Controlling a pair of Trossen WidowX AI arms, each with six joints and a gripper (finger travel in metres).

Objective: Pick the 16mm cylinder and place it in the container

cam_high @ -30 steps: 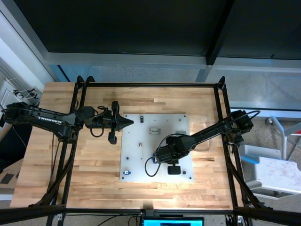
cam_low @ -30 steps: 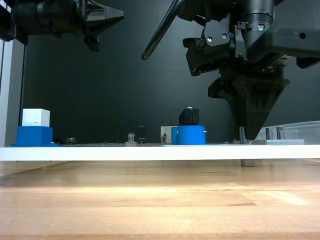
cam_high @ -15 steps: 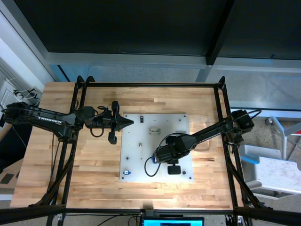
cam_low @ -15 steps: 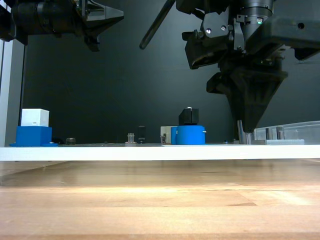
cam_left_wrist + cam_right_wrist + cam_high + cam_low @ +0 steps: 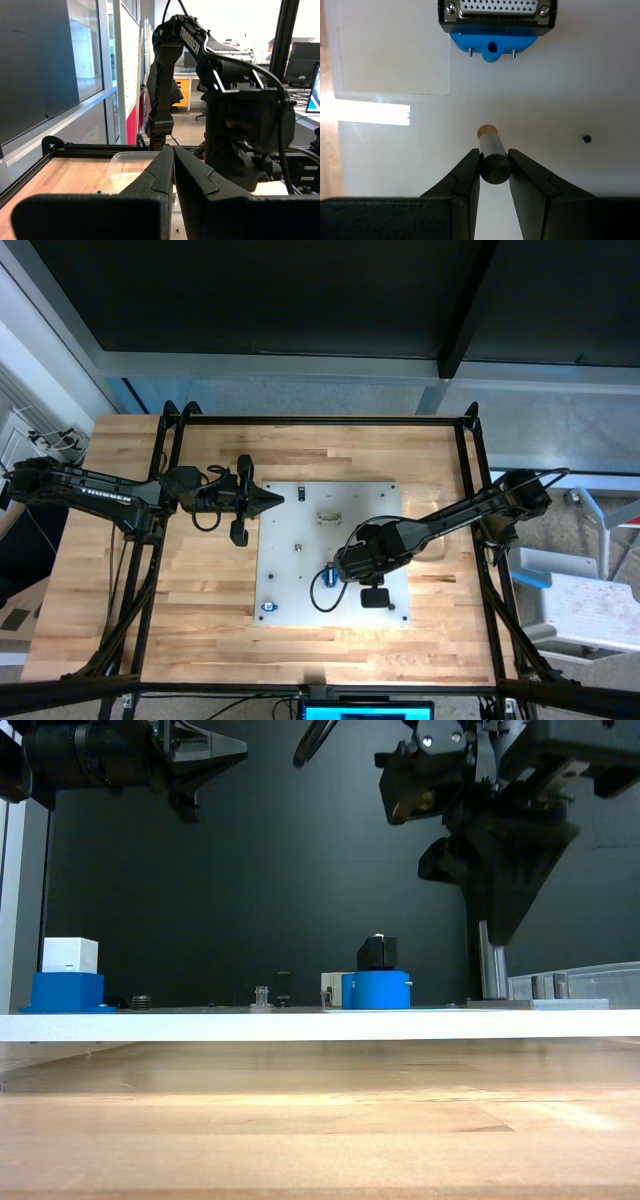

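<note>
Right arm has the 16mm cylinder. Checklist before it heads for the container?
1. Grip: right pincer shut on the 16mm cylinder, clamped from both sides: ok.
2. Cylinder upright in the low view: ok.
3. Lower end clear of the board: cannot tell, it sits close to board level.
4. Container in place on the wood beside the board: ok.
5. Left pincer shut, parked high at the board's left edge, off the route: ok.

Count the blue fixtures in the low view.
2 blue fixtures: one under the white cube at the board's left end, one round near the middle; others may be hidden. Right gripper clamps the 16mm cylinder at the right; left gripper shut, upper left.
</note>
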